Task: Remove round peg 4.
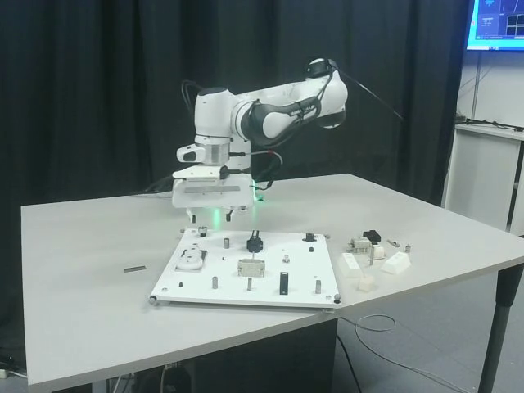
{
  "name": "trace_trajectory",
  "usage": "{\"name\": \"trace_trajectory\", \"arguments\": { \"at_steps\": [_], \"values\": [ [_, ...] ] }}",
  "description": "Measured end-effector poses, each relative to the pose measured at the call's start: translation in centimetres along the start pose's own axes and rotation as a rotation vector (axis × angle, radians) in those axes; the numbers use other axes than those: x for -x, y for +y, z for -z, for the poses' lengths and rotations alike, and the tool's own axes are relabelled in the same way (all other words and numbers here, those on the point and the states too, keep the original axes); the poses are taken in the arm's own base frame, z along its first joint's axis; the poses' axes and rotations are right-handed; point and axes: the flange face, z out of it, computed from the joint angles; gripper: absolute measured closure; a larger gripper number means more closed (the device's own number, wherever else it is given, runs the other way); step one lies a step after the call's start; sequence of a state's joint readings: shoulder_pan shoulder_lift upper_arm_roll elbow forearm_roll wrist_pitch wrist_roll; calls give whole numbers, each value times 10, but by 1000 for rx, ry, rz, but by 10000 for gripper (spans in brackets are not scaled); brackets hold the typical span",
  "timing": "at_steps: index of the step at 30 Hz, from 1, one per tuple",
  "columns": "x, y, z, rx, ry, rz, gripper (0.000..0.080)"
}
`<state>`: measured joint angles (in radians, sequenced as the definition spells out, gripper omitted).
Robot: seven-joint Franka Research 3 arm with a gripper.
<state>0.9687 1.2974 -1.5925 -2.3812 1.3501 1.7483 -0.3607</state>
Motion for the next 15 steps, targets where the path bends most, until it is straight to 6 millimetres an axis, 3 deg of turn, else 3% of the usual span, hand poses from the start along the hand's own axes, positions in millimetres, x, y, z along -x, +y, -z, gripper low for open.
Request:
{"name": "trace_trajectory", "arguments": {
  "at_steps": [15],
  "values": [
    [10,-15,-13,0,5,147,3]
  ]
}}
